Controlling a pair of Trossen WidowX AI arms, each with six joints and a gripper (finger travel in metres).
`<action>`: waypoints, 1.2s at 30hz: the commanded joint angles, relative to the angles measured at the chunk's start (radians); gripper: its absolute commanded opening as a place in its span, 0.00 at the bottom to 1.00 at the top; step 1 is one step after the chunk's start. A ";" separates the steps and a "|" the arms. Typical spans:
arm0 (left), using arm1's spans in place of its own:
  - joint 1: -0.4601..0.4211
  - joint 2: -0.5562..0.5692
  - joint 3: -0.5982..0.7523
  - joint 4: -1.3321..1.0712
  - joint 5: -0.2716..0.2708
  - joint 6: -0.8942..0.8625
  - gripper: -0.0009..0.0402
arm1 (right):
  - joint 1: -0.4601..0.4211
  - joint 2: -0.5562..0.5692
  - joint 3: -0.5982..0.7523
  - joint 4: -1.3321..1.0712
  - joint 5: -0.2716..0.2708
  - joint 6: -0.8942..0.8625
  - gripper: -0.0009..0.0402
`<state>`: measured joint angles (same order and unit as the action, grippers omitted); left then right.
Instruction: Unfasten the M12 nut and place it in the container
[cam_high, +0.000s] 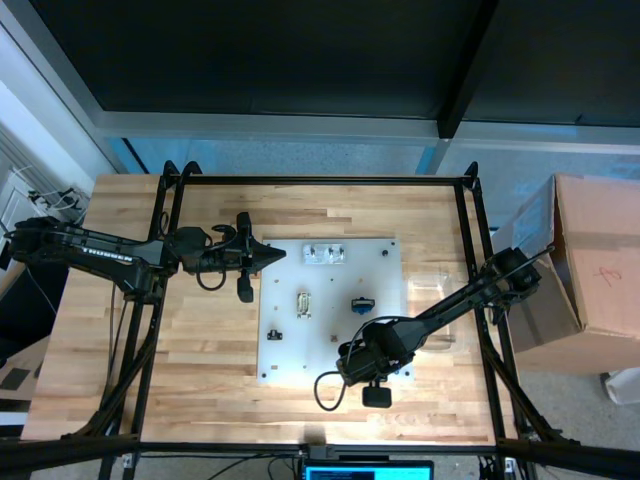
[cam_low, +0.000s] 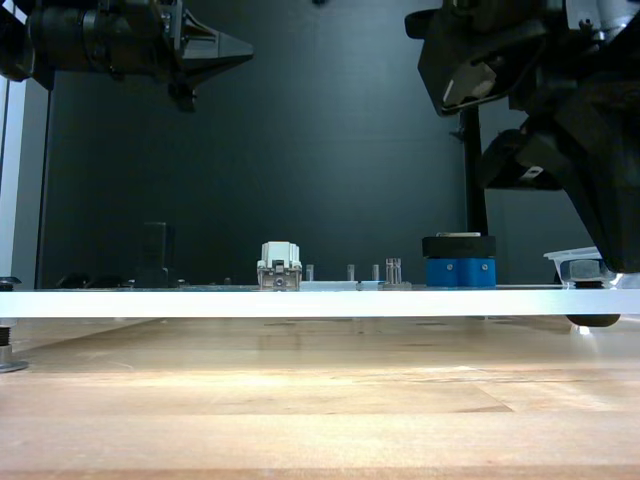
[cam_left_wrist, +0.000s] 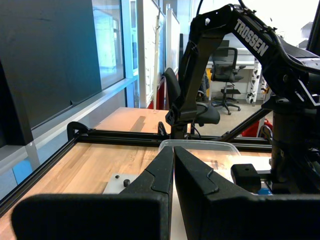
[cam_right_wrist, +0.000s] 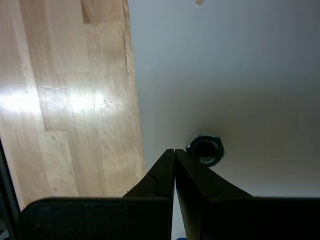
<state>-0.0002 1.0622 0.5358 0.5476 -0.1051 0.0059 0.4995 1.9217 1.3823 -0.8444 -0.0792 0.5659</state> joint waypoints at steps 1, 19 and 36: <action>0.000 0.000 0.000 0.000 0.000 0.000 0.02 | 0.000 0.000 -0.002 -0.020 0.009 0.003 0.02; 0.000 0.000 0.000 0.000 0.000 0.000 0.02 | 0.000 -0.041 0.044 -0.166 0.274 0.047 0.02; 0.000 0.000 0.000 0.001 0.000 0.000 0.02 | 0.004 -0.004 0.043 -0.031 -0.016 0.019 0.02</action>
<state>-0.0002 1.0618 0.5358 0.5472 -0.1055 0.0059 0.5014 1.9060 1.4277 -0.8886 -0.0956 0.5888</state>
